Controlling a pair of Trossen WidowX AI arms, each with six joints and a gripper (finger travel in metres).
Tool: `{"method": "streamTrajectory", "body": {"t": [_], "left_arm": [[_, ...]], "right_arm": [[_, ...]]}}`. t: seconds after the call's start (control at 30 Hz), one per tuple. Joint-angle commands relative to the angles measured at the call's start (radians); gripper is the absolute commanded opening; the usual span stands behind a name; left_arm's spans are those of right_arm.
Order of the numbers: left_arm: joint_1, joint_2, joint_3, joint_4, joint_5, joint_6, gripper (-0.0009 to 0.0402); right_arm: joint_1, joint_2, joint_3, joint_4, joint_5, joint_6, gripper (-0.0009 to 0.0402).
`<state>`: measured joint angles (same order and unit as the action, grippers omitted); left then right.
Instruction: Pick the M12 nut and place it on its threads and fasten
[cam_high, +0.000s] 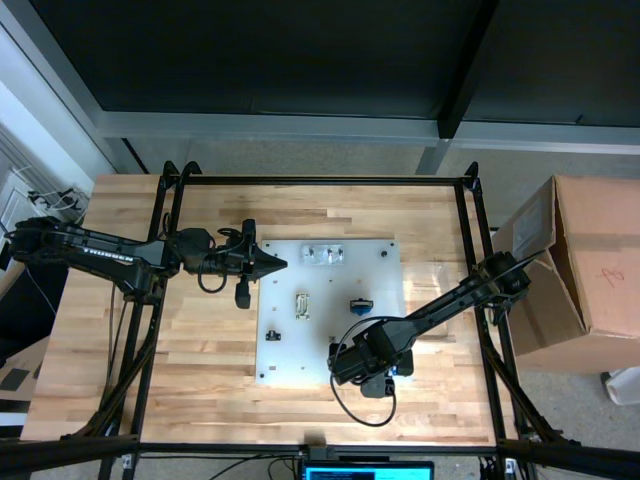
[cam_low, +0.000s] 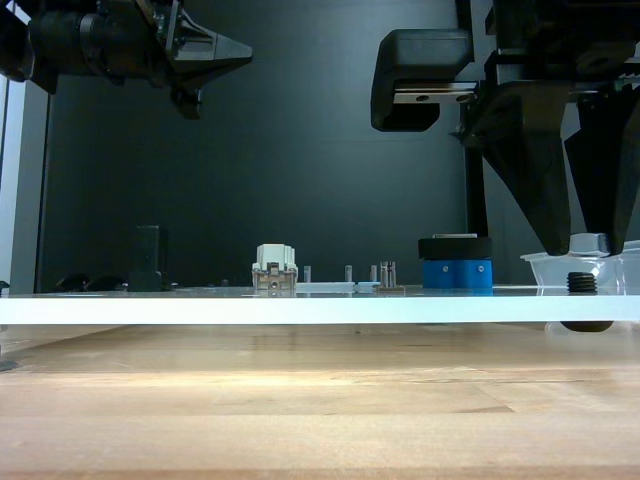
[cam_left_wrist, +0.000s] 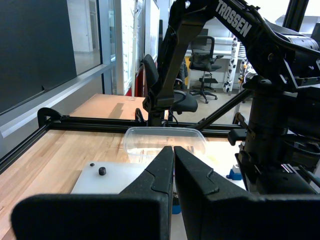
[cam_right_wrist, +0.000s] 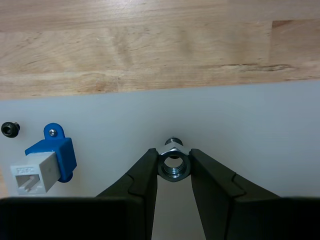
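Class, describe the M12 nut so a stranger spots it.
At the near right edge of the white board, the right gripper pinches the nut above its black stud; the left gripper hangs shut over the left edge. Unlike the stud, it is a silver hexagon.

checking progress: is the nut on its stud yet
No, right gripper holds nut above the bare stud; left gripper hangs shut at the board's left edge.

nut (cam_right_wrist: 174, 166): shiny silver metal
board (cam_right_wrist: 250, 125): smooth matt white plastic
surface (cam_right_wrist: 150, 45): pale grained wood
tray (cam_left_wrist: 150, 136): clear glossy plastic
right fingers (cam_right_wrist: 142, 175): matt black
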<state>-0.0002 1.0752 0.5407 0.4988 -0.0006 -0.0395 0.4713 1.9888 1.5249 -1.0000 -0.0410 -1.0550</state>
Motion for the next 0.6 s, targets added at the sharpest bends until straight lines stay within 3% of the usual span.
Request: {"method": "streamTrajectory", "body": {"t": [0.03,0.2,0.6], "left_arm": [[0.0,0.0,0.001,0.0,0.0,0.0,0.0],[0.0,0.0,0.0,0.0,0.0,0.0,0.0],[0.0,0.0,0.0,0.0,0.0,0.0,0.0]], "right_arm": [[0.0,-0.001,-0.004,0.001,0.001,0.001,0.0004],[0.0,-0.001,-0.004,0.003,0.024,0.003,0.0004],[0.003,-0.001,-0.004,0.014,0.022,0.003,0.0004]]}}
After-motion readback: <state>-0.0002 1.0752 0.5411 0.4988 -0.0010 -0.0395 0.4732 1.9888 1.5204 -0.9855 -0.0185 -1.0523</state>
